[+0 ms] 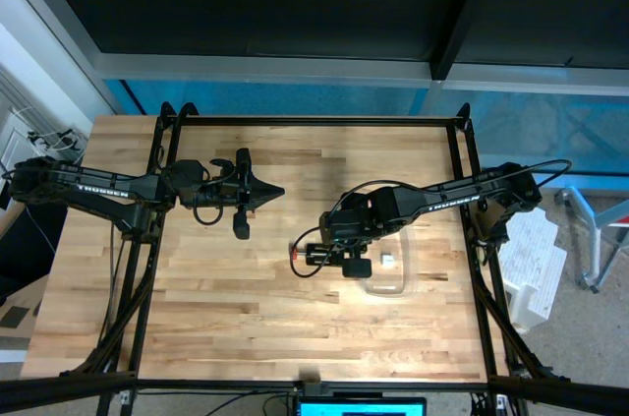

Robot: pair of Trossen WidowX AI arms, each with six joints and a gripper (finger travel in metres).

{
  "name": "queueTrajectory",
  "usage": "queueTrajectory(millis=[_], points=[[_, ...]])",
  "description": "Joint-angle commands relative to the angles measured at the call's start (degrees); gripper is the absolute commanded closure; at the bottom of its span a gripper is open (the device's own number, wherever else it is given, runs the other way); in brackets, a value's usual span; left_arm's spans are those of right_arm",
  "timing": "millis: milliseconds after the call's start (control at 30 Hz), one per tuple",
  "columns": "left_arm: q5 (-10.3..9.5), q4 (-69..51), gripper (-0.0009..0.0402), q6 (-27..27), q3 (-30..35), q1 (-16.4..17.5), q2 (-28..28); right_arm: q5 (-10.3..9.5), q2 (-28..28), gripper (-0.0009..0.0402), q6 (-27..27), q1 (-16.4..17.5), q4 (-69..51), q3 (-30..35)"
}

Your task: Pick the usb-c connector and install on the hub

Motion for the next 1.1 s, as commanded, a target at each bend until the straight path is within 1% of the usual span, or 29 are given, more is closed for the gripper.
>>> queueTrajectory(millis=[33, 633, 1100], points=[[0.02, 0.0, 0.0393, 0.0, 0.0, 0.0, 0.0, 0.02, 1.2, 0.0393, -0.1, -0.1, 0.3, 0.5], [0.02, 0.0, 0.0393, 0.0, 0.0, 0.0, 0.0, -0.04, 4.2, 0.0393, -0.8, -0.2, 1.4, 0.6], [0.02, 0.0, 0.0393, 0.0, 0.0, 0.0, 0.0, -0.04, 4.5, 0.0393, 0.3, 0.0, 1.8, -0.1]])
